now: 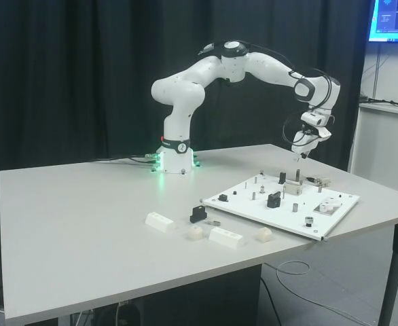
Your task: Remove round peg 2.
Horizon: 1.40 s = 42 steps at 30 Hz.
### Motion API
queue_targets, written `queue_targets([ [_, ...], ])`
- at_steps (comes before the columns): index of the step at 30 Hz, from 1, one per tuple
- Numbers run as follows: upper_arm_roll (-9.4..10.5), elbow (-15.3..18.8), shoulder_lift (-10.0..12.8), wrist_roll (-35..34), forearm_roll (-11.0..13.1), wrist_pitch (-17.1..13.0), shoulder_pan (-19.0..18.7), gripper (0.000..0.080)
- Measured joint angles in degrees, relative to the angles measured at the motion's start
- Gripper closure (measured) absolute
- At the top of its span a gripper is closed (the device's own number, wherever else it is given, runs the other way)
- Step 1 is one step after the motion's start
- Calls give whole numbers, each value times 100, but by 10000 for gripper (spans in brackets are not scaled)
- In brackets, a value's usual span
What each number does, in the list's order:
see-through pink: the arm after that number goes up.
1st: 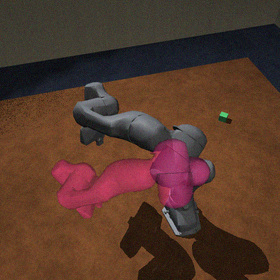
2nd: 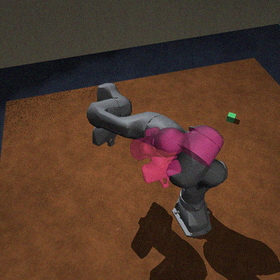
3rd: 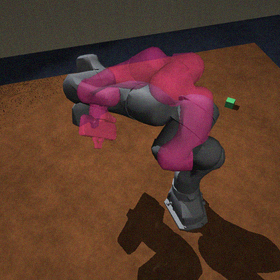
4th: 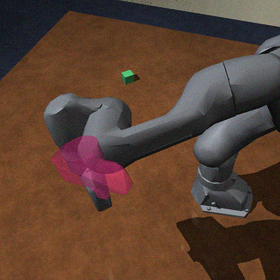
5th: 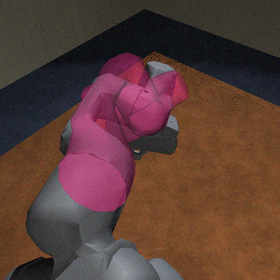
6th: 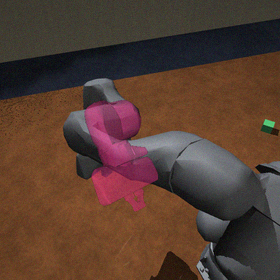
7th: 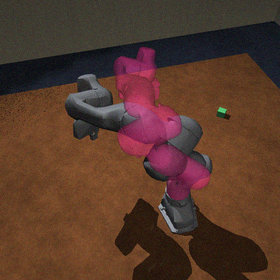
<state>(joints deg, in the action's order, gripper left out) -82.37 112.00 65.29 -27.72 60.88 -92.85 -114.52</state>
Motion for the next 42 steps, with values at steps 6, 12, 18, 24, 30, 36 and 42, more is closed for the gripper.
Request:
queue_targets([
  [6, -19, 6, 0, -1, -48, -5, 2, 3],
  [12, -49, 28, 3, -33, -57, -5, 5, 3],
  [18, -71, 39, 3, -39, -64, -5, 11, 3],
  [24, -87, 41, 3, -39, -81, -5, 17, 3],
  [30, -129, 46, 9, -39, -128, -5, 17, 3],
  [36, -182, 53, 9, -39, -230, -5, 19, 3],
  [42, -234, 68, 9, -28, -344, -1, 19, 3],
])
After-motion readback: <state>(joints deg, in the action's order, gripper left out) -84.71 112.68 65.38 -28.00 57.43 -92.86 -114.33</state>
